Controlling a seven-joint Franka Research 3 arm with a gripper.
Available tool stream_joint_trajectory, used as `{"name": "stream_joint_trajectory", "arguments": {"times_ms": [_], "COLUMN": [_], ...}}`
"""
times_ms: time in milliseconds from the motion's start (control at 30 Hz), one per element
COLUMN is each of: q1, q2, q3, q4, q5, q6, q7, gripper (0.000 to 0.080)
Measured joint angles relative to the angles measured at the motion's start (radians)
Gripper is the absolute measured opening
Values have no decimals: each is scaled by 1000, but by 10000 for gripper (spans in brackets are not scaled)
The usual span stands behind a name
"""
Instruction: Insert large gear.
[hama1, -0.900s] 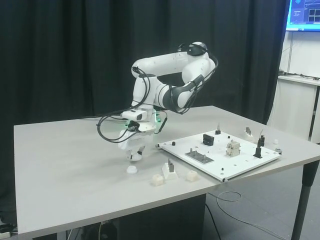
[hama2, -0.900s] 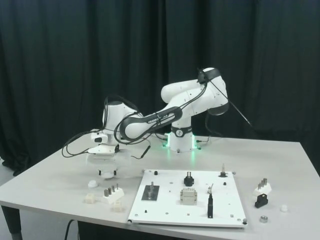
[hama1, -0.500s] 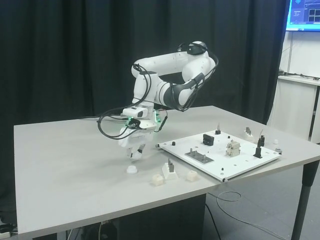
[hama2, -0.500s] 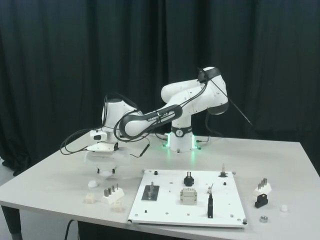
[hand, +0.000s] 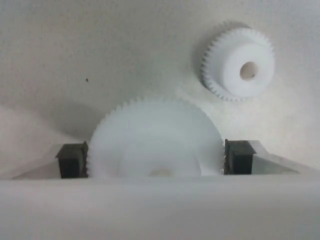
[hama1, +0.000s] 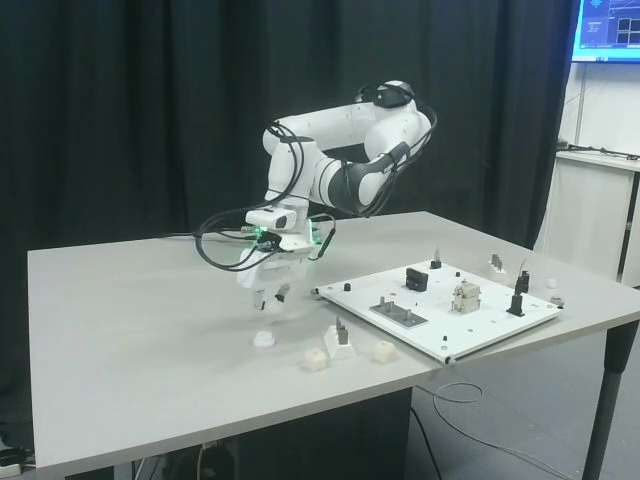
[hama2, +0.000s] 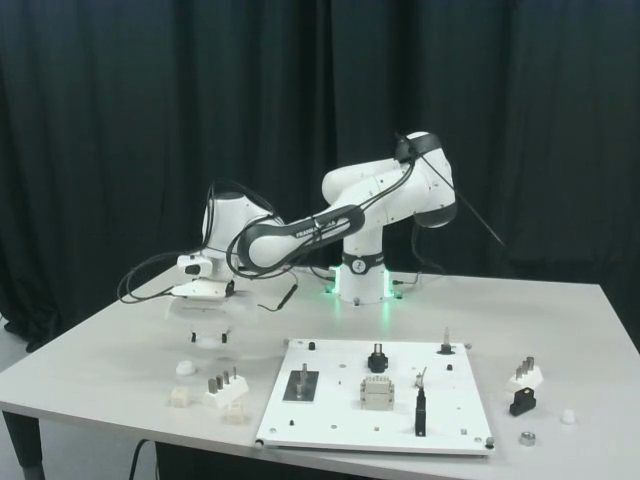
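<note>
The pincer (hand: 155, 159) grips the large gear (hand: 155, 137) across its toothed rim, one black pad (hand: 71, 160) on each side, and holds it in the air above the grey table (hama1: 130, 310). In the wrist view a smaller white gear (hand: 238, 64) lies flat on the table below and off to one side of the held gear, its centre hole facing up; the two are apart.

In the first room view the pincer (hama1: 268, 297) hangs clear of the tabletop, with the small gear (hama1: 263, 340) resting on the surface almost straight beneath it. Just beyond that gear, toward the table's front edge, sit two small white blocks (hama1: 315, 360) and a white holder with upright grey pegs (hama1: 340, 344). To the side of the pincer lies the white assembly board (hama1: 450, 335), flat on the table, carrying a grey plate with an upright peg (hama1: 398, 313) and several black and white fixtures.

The white arm (hama2: 330, 215) bends out from its base (hama2: 362, 280), where a green light glows, and black cables loop beside the wrist. Black curtains (hama2: 120, 120) close the room behind the table. In the first room view a white cabinet (hama1: 590, 210) stands past the table's far end, with part of a screen (hama1: 607, 30) above it.
</note>
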Motion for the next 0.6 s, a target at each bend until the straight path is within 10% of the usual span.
{"name": "stream_joint_trajectory", "arguments": {"times_ms": [600], "q1": [7], "q2": [13], "q3": [-26], "q4": [42], "q5": [2], "q6": [-11], "q7": [55], "gripper": [593]}}
